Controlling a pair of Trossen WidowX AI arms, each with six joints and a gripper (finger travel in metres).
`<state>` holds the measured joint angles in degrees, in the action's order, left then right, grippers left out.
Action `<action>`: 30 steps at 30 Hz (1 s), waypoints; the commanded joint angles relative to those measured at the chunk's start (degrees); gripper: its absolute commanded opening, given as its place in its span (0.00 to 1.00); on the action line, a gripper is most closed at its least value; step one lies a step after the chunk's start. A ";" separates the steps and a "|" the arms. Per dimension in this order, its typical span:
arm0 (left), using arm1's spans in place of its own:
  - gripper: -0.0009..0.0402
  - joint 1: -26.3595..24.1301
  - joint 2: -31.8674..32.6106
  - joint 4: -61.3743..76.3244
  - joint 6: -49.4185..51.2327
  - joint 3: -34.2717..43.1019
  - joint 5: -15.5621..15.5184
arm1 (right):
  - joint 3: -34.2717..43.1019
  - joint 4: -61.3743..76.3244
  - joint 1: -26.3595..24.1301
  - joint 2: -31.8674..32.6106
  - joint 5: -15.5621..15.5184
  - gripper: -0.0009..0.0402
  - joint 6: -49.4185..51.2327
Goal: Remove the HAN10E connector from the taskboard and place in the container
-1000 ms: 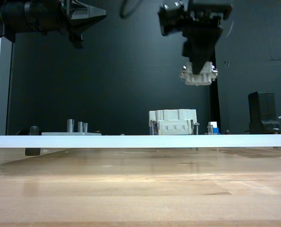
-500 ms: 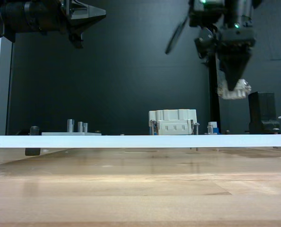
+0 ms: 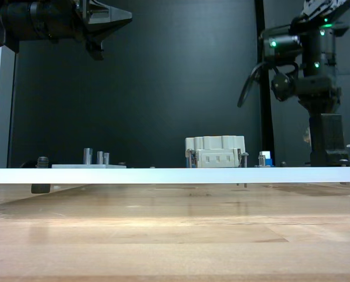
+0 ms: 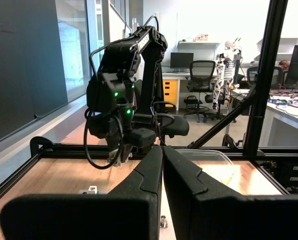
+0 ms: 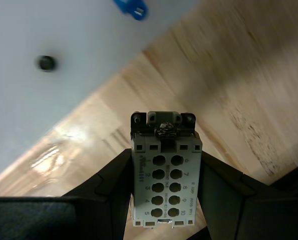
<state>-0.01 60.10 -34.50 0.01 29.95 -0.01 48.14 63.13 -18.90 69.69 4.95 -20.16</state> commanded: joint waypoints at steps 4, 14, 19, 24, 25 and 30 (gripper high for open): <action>0.02 0.00 0.02 -0.02 -0.02 0.00 0.00 | -4.04 -1.90 -2.16 -1.01 0.00 0.17 -0.42; 0.02 0.00 0.02 -0.02 -0.02 0.00 0.00 | -5.70 -4.44 -2.86 -1.14 0.00 0.46 -0.42; 0.02 0.02 0.02 -0.02 -0.02 0.00 0.00 | -5.70 -4.37 -2.89 -1.14 0.00 0.60 -0.42; 0.02 0.00 0.00 -0.02 -0.02 0.00 0.00 | -5.66 -4.28 -2.86 -1.14 0.00 0.72 -0.39; 0.02 0.02 0.02 -0.02 -0.02 0.00 0.00 | -5.49 -4.04 -2.89 -1.16 -0.02 0.74 -0.42; 0.02 0.00 0.02 0.00 -0.02 0.00 0.00 | -1.68 0.11 -2.51 -1.92 -0.09 0.80 -0.39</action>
<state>-0.01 60.10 -34.52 -0.01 29.93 -0.03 45.15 61.87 -21.63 67.85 4.93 -20.51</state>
